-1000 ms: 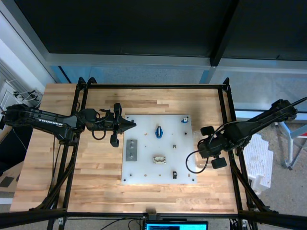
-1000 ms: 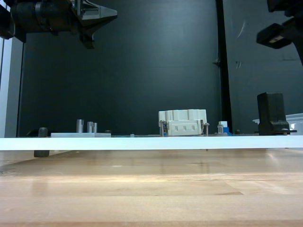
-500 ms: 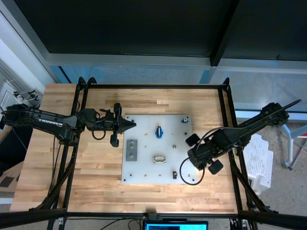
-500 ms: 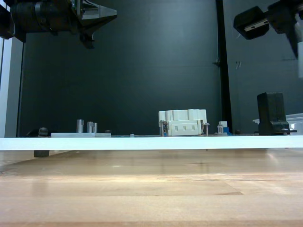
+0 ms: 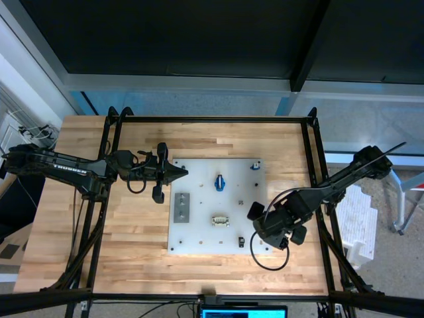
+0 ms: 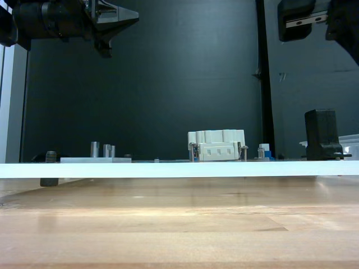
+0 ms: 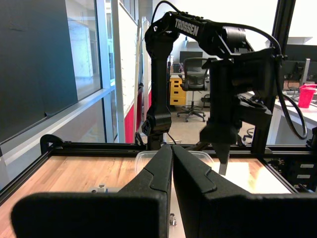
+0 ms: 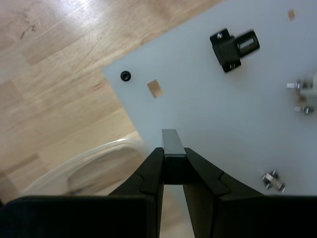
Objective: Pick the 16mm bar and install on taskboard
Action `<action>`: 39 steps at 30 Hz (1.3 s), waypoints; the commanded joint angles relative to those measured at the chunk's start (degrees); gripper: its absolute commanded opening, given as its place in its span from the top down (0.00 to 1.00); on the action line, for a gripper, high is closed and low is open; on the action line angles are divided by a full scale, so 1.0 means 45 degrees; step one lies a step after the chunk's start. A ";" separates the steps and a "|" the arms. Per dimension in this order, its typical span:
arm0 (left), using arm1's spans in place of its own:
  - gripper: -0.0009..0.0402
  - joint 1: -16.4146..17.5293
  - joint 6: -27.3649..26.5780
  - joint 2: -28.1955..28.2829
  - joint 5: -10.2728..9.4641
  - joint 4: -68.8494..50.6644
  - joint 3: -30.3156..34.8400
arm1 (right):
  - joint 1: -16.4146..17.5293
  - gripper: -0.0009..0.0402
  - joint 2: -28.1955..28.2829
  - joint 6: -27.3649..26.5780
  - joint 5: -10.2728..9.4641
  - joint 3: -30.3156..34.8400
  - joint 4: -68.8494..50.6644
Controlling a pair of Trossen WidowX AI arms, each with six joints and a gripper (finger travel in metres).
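**A:** Where's the bar?

**B:** In the right gripper [image 8: 173, 155]. Its fingers are clamped on the bar [image 8: 173, 141] from both sides; the bar's grey end pokes out past the fingertips; nothing else touches it.

**A:** And where is that over the table [image 5: 126, 252]?

**B:** Above the board [image 5: 199, 235], at its near right corner. Looking down along the gripper, I see the white plate under the bar, close to the board's right edge. The clear tray [image 8: 94, 166] lies on the wood just beside that edge; the black fitting [image 8: 233, 43] stands on the board near the bar, to its left, and apart from it.

**A:** Is the bar down on the plate?

**B:** No; from table height the right arm shows only high up at the right, well above the fitting; the bar hangs clear of the board.

**A:** What about the other arm?

**B:** The left gripper [image 5: 180, 172] hovers high over the board's far left corner, pointing right; its fingers are pressed together with nothing between them.

**A:** And what's on the board?

**B:** A grey block [image 5: 181, 207] sits at the left; a blue knob [image 5: 220, 182] is farther back; a beige connector [image 5: 220, 220] is about the middle. All three are well apart from the bar; the fitting is the nearest thing to it.
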 commanded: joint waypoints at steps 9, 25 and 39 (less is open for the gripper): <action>0.98 0.0005 0.0000 0.0000 0.0005 0.0005 0.0000 | 0.0214 0.98 0.1171 -0.2035 -0.0185 0.0510 0.0389; 0.98 0.0005 0.0000 0.0000 0.0005 0.0000 0.0000 | 0.0719 0.98 0.2375 -0.3827 -0.0287 0.1166 0.0257; 0.98 0.0000 0.0000 0.0000 0.0005 0.0000 0.0000 | 0.0831 0.98 0.2482 -0.3993 -0.0126 0.1166 0.0209</action>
